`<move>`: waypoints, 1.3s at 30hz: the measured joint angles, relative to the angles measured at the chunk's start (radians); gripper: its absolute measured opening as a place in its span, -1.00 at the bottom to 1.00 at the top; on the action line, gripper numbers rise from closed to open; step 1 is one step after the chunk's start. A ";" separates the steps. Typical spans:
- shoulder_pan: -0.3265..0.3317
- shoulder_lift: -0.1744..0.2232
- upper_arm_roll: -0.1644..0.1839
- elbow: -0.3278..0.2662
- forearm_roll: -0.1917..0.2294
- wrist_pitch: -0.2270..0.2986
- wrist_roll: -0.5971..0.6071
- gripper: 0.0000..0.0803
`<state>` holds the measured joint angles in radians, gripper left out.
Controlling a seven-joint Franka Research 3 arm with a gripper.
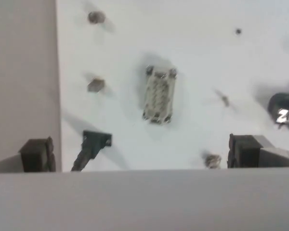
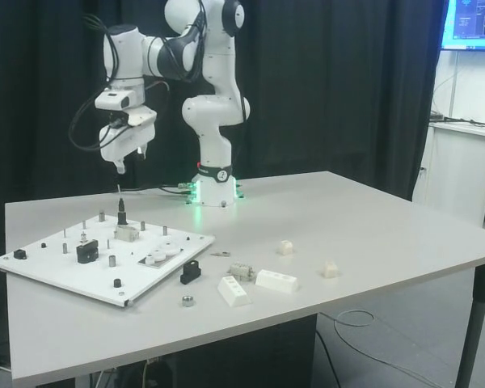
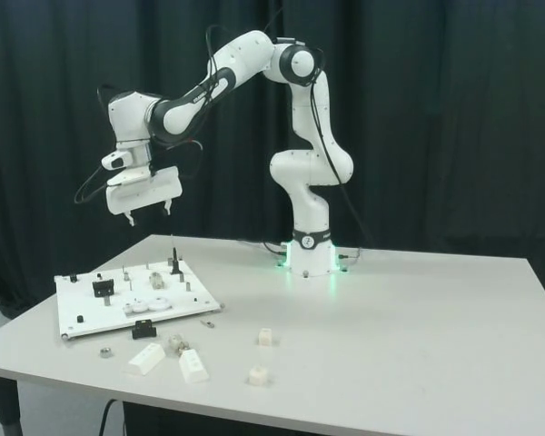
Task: Remove USB.
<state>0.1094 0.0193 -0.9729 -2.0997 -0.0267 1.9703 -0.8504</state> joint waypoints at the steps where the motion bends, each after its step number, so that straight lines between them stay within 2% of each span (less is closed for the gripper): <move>1: 0.000 -0.012 -0.005 -0.005 -0.009 -0.004 -0.003 0.99; 9: -0.004 -0.129 -0.036 -0.054 -0.093 -0.030 -0.008 0.99; 18: -0.045 -0.281 -0.037 -0.130 -0.182 -0.034 -0.010 0.99; 25: -0.080 -0.386 -0.034 -0.188 -0.226 -0.016 -0.011 0.99; 32: -0.119 -0.455 -0.023 -0.234 -0.233 0.019 -0.011 0.99; 39: -0.158 -0.478 -0.011 -0.275 -0.234 0.069 -0.013 0.99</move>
